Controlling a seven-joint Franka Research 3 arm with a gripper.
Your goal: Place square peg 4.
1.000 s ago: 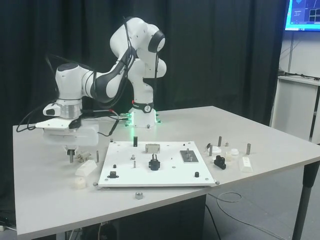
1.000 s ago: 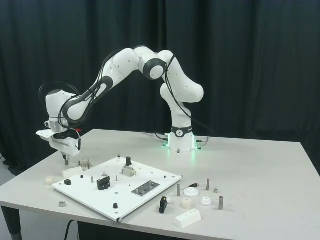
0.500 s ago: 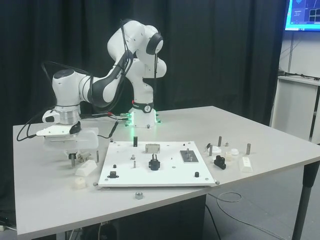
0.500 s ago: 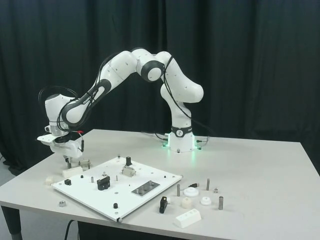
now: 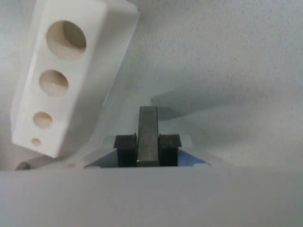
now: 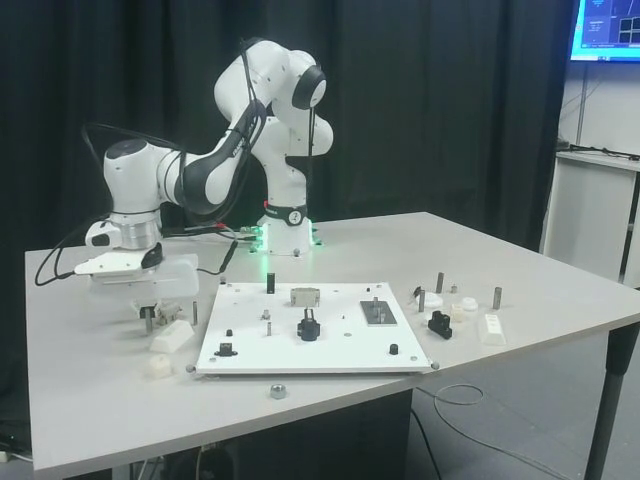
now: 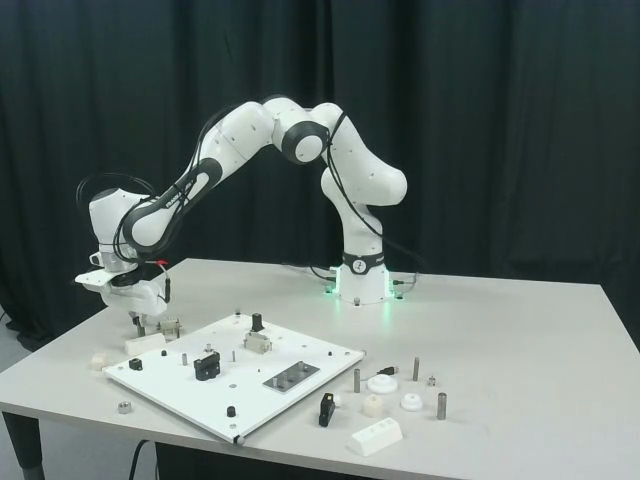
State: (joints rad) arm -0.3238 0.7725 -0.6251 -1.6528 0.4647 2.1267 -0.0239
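Right now my pincer (image 5: 148, 150) is closed tight on square peg 4 (image 5: 147, 135), a grey bar clamped between the two black pads (image 5: 125, 149) low in the middle of the wrist picture, its free end pointing down at the bare grey tabletop (image 5: 227, 71).

Just beside it, filling the upper left of that picture, lies the white holder block (image 5: 66, 71) with its row of four round holes. I judge that block the nearest hazard: if I sink or swing sideways carelessly, the peg's end could strike its edge, or twist in my grip, and a tilted square peg would likely jam at its socket.

Farther off, in the first room view, the white assembly board (image 6: 310, 345) sits in the middle. Its standing pegs and black parts could snag me if I cross too low.
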